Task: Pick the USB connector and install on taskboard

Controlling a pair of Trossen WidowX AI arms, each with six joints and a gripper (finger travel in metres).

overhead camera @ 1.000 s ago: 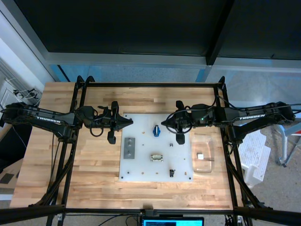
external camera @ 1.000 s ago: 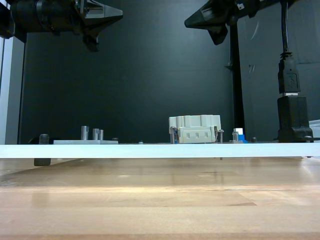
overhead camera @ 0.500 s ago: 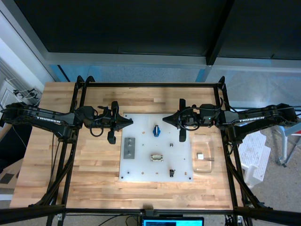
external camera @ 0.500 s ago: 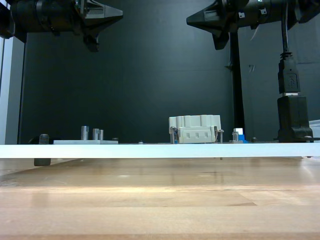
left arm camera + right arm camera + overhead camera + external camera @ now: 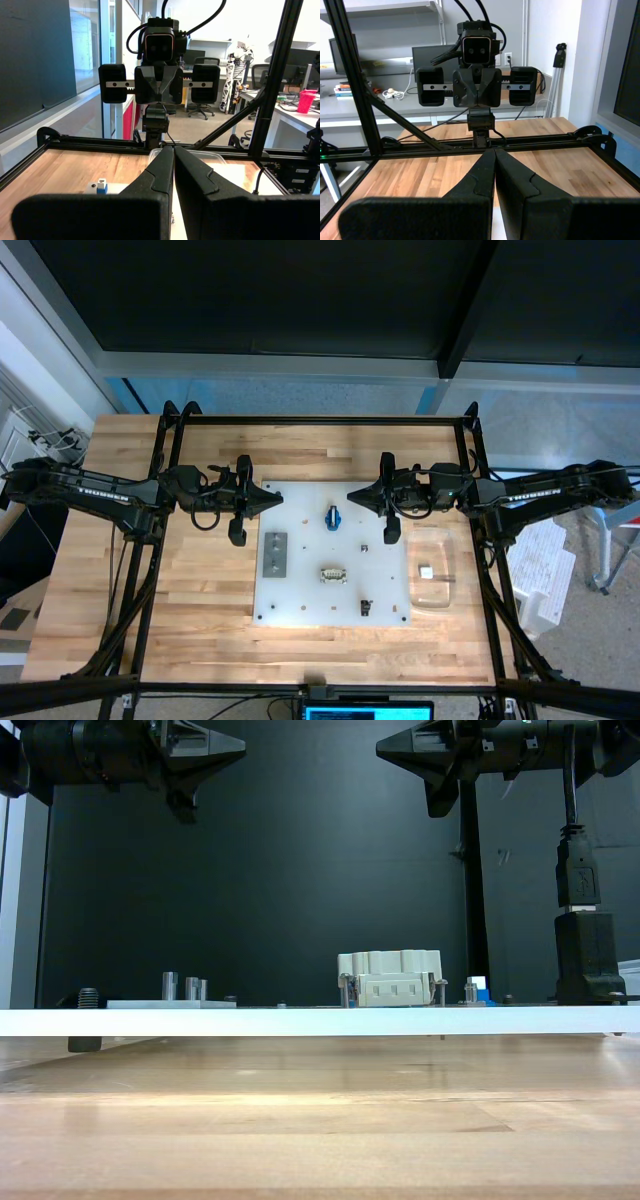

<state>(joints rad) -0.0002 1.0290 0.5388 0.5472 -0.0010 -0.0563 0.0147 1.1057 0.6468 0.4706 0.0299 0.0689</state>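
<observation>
White taskboard (image 5: 300,595) — left claw (image 5: 277,499) clenched, far-left corner | right claw (image 5: 349,499) clenched, far edge

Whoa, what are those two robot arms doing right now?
Neither arm is holding anything at the moment. The left gripper and the right gripper both hover high over the far edge of the taskboard, facing each other, with their fingers shut and empty. The tiny USB connector sits on the board, on the right arm's side, with nothing touching it. I cannot tell whether it is pushed fully into place.
</observation>
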